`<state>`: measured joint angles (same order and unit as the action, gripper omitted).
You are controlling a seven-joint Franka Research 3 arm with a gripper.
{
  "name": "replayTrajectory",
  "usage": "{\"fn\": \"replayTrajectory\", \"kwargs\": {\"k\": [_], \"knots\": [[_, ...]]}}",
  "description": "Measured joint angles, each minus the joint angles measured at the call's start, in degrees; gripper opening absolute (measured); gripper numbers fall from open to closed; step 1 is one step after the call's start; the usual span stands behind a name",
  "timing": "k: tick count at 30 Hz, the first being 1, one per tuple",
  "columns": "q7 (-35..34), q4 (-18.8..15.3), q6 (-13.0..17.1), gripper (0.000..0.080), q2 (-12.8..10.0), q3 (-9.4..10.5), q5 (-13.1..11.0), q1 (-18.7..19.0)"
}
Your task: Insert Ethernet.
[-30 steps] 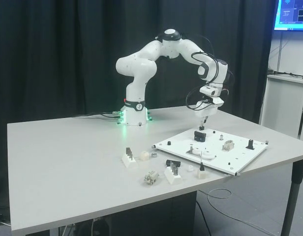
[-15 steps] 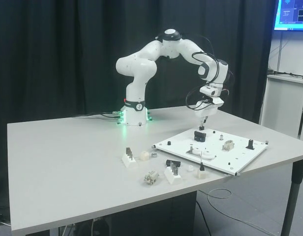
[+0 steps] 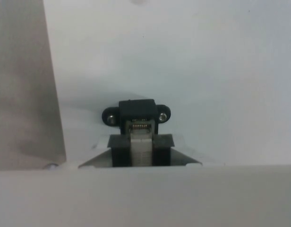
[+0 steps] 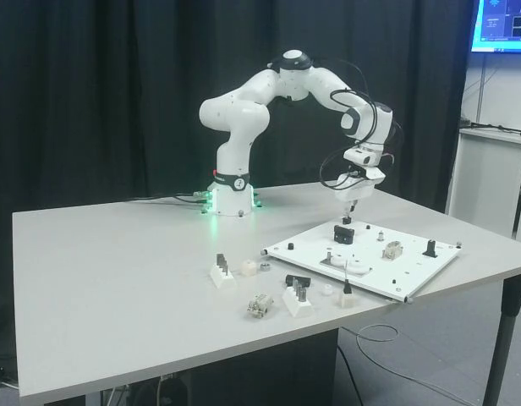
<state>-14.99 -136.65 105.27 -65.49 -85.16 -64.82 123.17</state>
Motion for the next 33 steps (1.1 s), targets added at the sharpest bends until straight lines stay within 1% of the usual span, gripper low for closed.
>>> {"fn": "replayTrajectory", "kwargs": {"k": [33], "knots": [[-0.1, 0.2, 1.0, 0.0090, 0.0, 0.82, 0.0, -0.3]]}}
